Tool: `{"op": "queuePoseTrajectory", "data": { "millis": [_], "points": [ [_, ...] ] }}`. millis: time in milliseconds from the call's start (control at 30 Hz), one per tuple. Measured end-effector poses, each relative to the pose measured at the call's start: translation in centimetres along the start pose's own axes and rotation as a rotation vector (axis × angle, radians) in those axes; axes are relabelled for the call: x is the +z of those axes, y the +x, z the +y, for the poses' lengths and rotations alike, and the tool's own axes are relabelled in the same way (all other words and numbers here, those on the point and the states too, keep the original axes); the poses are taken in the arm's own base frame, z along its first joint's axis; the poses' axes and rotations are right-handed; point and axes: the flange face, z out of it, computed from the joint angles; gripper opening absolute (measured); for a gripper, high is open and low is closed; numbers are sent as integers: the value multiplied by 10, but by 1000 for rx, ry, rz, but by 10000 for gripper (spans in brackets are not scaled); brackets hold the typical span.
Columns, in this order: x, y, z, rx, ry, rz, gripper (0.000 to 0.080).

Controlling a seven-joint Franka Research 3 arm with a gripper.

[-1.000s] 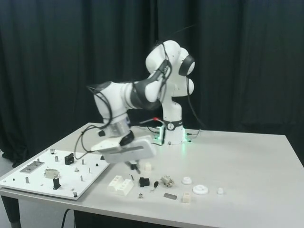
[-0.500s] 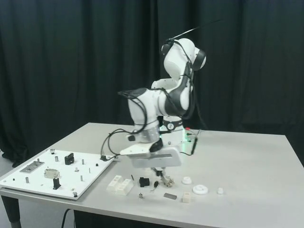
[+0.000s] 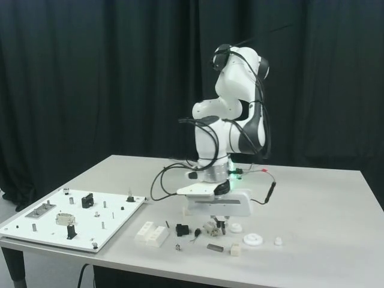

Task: Place square peg 3.

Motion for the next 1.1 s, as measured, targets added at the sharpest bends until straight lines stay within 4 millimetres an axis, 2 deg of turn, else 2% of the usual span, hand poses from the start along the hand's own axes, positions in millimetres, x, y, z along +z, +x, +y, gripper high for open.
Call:
{"op": "queuePoseTrajectory", "data": {
  "millis": [467, 1000, 1033, 1100],
  "points": [
    [23, -38, 2, 12, 33, 99, 76],
    [36, -53, 6, 8, 45, 126, 76],
    [36, -53, 6, 8, 45, 126, 235],
    [36, -53, 5, 7, 47, 126, 235]
  ]
}}
